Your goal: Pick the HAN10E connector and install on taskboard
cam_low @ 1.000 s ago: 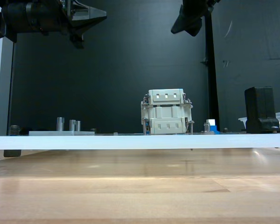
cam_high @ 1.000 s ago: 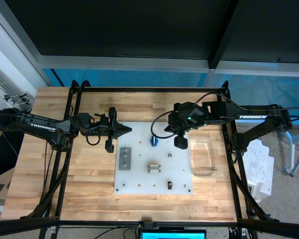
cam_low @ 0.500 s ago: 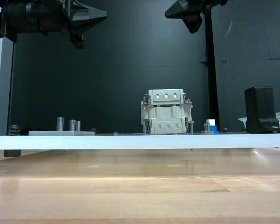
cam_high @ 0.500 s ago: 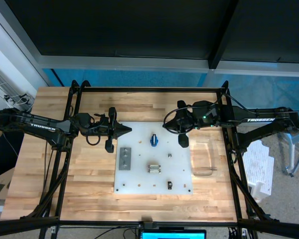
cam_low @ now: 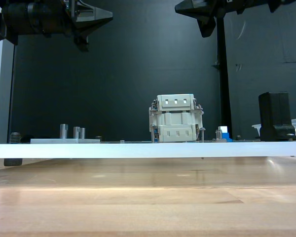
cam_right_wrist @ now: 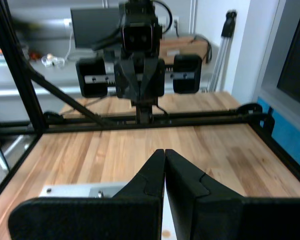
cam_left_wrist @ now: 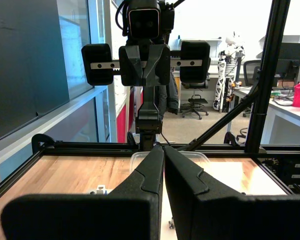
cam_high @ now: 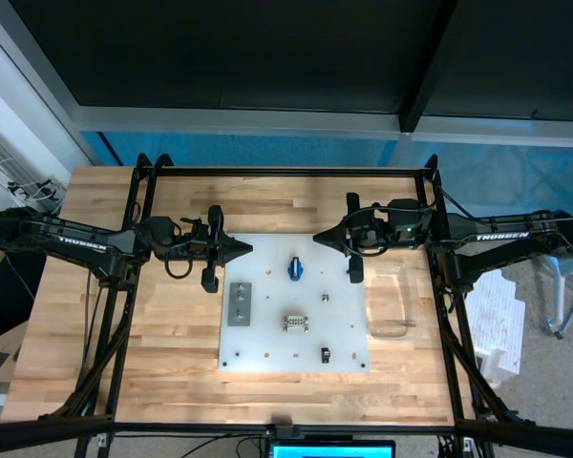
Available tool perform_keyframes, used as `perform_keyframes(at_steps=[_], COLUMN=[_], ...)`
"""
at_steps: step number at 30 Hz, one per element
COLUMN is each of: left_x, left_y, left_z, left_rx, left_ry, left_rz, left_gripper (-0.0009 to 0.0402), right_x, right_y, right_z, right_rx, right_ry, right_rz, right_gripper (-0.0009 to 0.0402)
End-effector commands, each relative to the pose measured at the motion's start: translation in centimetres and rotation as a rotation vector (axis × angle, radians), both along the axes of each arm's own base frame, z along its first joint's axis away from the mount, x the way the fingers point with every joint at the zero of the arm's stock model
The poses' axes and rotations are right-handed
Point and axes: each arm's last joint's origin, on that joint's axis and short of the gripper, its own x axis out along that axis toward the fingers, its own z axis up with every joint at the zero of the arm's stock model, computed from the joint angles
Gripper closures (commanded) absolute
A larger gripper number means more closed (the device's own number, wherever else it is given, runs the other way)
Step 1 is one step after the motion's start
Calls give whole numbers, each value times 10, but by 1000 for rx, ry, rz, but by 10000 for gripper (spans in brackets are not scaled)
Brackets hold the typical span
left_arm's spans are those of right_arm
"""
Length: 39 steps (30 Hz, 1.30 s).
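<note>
right gripper (cam_high: 316, 239): fingers pressed together, holding nothing. It lies level and points left, high over the board's far right part. A second ago it tilted downward, farther in over the board.
right arm (cam_high: 477, 234): stretched out straighter and drawn back toward the right edge since then.
left gripper (cam_high: 247, 248): tips closed on each other, empty. It sits high over the board's far left corner, unchanged.
connector (cam_high: 294, 323): upright on the board near its middle, right of the grey block (cam_high: 240, 302). It has not moved and is well apart from both grippers.
board (cam_high: 349, 334): flat on the wooden table (cam_high: 153, 363), same place.
blue knob (cam_high: 294, 268): on the board's far part, near the right gripper's tip.
</note>
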Motion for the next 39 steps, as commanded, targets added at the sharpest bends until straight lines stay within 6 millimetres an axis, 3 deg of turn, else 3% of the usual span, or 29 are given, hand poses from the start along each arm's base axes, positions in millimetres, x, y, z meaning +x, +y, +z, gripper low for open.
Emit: perform_keyframes(at_steps=[1,17,39], left_x=[0,0,0], left_y=[0,0,0], left_z=[0,0,0], left_rx=[0,0,0], left_ry=[-1,-1,-1], left_rz=[0,0,0], left_gripper=[392,392,392], right_x=[-3,-18,-20], right_y=[0,0,1], right_z=[-6,-37,-42], right_rx=[13,32,-4], right_ry=[-42,-148,-151], right_rz=[-3,4,17], right_gripper=[393,393,393])
